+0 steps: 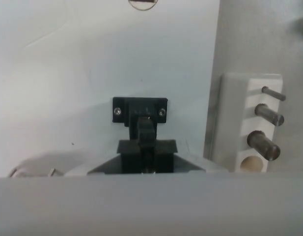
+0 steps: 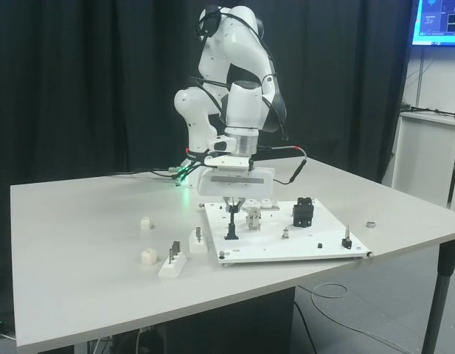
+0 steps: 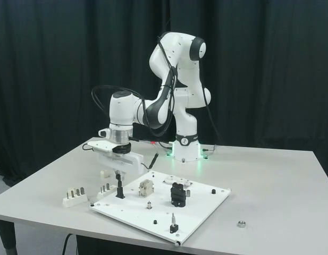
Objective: Insert USB.
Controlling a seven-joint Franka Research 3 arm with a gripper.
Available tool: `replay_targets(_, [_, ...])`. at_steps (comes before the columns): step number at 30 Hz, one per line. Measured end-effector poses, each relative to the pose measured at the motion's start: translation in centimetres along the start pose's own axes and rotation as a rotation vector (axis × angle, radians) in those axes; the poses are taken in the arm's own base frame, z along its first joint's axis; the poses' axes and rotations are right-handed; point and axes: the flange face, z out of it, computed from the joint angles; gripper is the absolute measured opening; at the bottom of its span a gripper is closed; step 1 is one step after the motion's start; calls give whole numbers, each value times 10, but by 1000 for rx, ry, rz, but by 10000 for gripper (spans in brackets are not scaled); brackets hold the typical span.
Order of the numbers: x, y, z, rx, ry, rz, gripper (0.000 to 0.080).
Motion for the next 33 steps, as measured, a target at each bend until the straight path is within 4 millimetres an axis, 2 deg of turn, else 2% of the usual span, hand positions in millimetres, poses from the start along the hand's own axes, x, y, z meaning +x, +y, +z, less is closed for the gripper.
replay_targets(17, [1, -2, 0, 15, 11, 1, 55])
replay_targets(18, [2, -3, -1, 17, 14, 1, 386])
replay_targets(22, [5, -7, -7, 26, 24, -1, 386])
replay_targets(23, [6, -7, -8, 28, 26, -1, 668])
replay_targets(28, [11, -11, -16, 34, 29, -1, 668])
replay_targets(29, [12, -12, -17, 33, 28, -1, 766])
replay_targets(33, [14, -14, -22, 32, 24, 0, 766])
